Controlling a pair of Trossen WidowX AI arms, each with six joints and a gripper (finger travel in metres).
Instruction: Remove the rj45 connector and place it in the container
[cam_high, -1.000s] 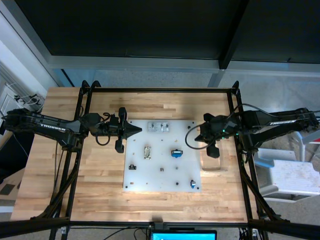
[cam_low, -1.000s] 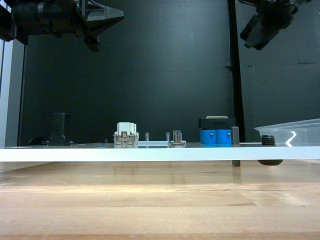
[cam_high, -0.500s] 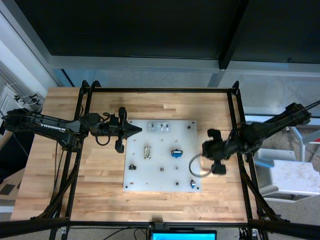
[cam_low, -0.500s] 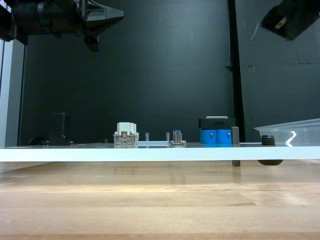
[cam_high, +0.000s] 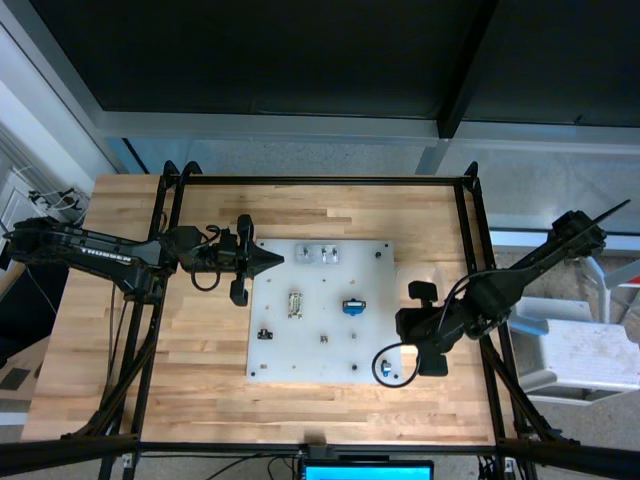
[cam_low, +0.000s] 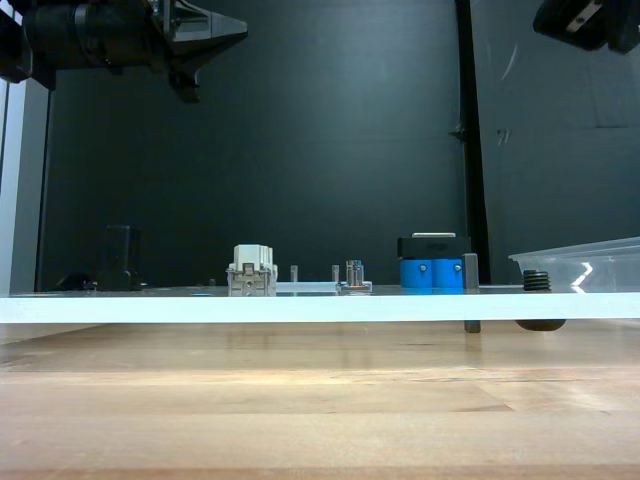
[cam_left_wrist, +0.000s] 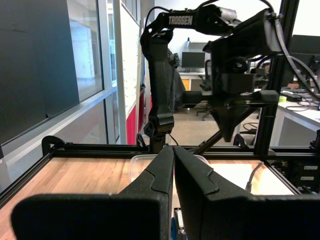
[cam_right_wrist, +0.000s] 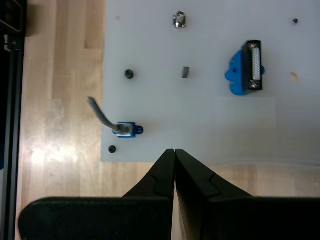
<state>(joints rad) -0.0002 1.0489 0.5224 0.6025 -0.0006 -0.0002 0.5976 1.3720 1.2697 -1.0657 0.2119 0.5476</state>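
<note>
1. Rj45 connector (cam_right_wrist: 120, 129): small plug with a short grey cable stub, seated in a blue mount at the board's near right corner.
2. Container (cam_low: 598, 262): clear tub, upright, just right of the board.

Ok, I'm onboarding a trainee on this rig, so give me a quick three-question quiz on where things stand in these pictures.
1. True or false: the right gripper, hovering over the white board's near right corner, holds the rj45 connector.
2. The left gripper, parked high by the board's left edge, is: A open, B shut, C holding a cable.
3. Fill in: the container stands at the board's ___ side.
Key: 1 false, it is shut and empty; the connector sits on the board. 2 B. 3 right.
</note>
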